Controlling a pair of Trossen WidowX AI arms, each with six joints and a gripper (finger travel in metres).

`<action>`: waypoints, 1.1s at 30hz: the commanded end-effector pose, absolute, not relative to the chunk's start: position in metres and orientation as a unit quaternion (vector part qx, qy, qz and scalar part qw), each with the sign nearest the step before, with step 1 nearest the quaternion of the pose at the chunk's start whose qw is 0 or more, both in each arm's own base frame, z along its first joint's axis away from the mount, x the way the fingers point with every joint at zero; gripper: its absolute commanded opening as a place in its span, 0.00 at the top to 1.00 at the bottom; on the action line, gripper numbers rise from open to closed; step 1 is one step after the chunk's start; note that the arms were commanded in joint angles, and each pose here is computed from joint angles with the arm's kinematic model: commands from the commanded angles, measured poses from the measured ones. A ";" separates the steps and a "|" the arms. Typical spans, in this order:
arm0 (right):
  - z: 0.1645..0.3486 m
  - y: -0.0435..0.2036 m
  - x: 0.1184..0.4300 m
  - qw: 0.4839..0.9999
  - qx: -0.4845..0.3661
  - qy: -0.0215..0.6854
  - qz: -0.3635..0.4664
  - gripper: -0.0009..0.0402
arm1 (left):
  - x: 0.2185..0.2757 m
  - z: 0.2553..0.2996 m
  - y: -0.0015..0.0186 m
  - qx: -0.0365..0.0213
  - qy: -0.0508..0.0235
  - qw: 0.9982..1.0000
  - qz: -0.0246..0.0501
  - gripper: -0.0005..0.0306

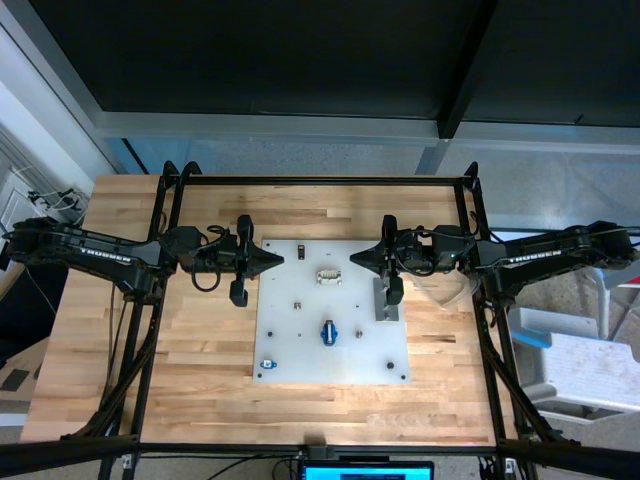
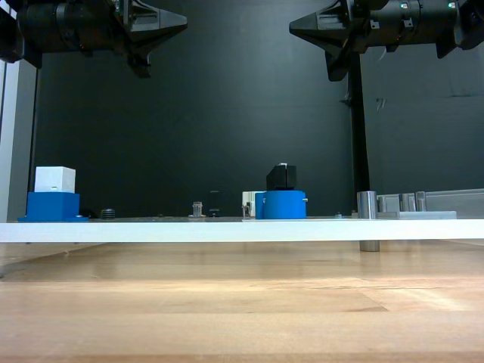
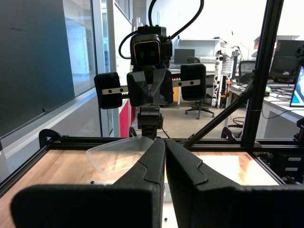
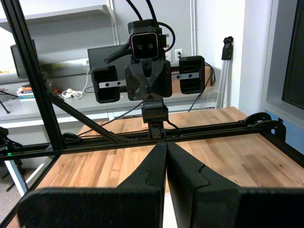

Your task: Pick the 16mm cylinder and place it in the container

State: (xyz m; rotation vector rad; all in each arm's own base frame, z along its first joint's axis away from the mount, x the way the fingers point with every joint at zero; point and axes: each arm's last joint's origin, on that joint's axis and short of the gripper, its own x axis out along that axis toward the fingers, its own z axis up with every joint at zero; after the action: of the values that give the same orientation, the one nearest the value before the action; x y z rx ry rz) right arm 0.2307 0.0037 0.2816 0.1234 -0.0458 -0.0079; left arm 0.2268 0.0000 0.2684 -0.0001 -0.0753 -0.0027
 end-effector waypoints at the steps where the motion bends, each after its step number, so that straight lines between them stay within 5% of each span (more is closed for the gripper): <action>1: 0.282 0.004 0.231 0.998 0.062 -0.023 -0.004 0.98 | 0.2268 0.2686 -0.0001 0.000 -0.038 0.999 -0.002 0.98; 12: 0.285 0.004 0.232 0.998 0.062 -0.009 -0.005 0.98 | 0.2268 0.2686 -0.0001 0.000 -0.038 0.999 -0.002 0.98; 22: 0.325 0.004 0.235 0.990 0.057 0.128 -0.010 0.98 | 0.2268 0.2686 -0.0001 0.000 -0.038 0.999 -0.002 0.98; 33: 0.360 0.004 0.224 0.979 0.055 0.196 -0.014 0.98 | 0.2268 0.2686 -0.0001 0.000 -0.038 0.999 -0.002 0.98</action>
State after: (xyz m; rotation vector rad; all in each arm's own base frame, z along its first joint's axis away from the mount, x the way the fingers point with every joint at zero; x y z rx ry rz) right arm 0.2253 0.0042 0.3584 0.1109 0.3775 -0.0255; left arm 0.2267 -0.0001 0.2686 -0.0001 -0.0765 -0.0031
